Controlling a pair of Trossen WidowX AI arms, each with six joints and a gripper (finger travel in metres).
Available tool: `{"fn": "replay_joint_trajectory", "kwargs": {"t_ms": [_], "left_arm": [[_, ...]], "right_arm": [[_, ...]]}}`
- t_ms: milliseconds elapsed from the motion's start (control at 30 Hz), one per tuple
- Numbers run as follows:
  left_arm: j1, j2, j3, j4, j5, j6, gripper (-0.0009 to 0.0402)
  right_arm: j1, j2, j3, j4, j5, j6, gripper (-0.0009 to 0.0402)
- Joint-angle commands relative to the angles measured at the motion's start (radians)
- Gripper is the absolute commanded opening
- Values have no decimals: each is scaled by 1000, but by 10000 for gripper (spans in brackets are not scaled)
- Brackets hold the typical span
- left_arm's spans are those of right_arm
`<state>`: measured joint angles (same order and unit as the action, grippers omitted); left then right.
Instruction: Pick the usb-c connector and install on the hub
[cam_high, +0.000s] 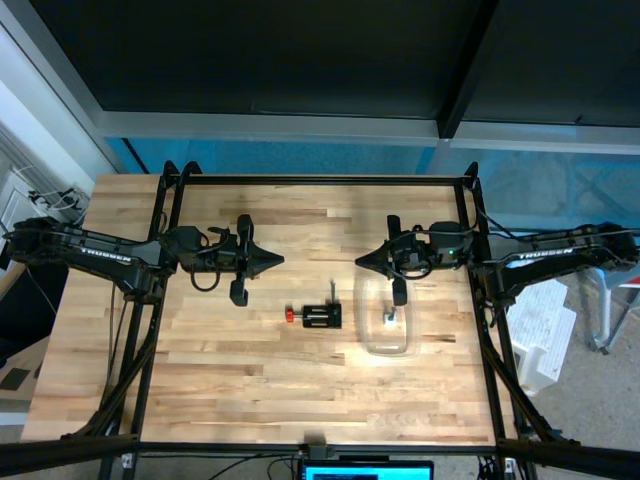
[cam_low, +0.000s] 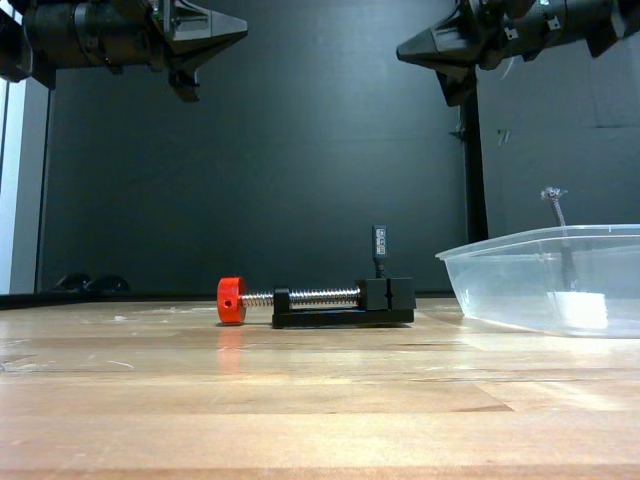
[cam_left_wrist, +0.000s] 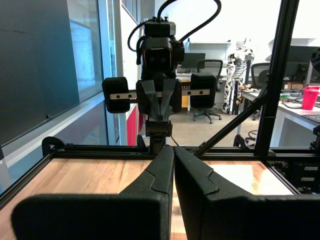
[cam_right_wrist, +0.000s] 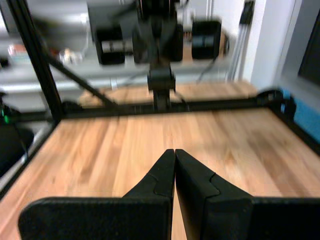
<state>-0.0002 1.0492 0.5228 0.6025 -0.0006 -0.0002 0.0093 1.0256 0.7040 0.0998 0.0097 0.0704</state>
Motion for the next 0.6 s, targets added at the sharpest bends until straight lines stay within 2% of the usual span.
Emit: {"fn": "replay_joint_trajectory", "kwargs": {"t_ms": [33,400,600], "left_arm": [[0,0,0,0,0,0,0],[0,0,0,0,0,0,0],[0,0,0,0,0,0,0]], "right_arm": [[7,0,54,-146,-3,2,0],[24,0,209,-639,-1,26,0],[37,3,276,-842,27,27,0]]}}
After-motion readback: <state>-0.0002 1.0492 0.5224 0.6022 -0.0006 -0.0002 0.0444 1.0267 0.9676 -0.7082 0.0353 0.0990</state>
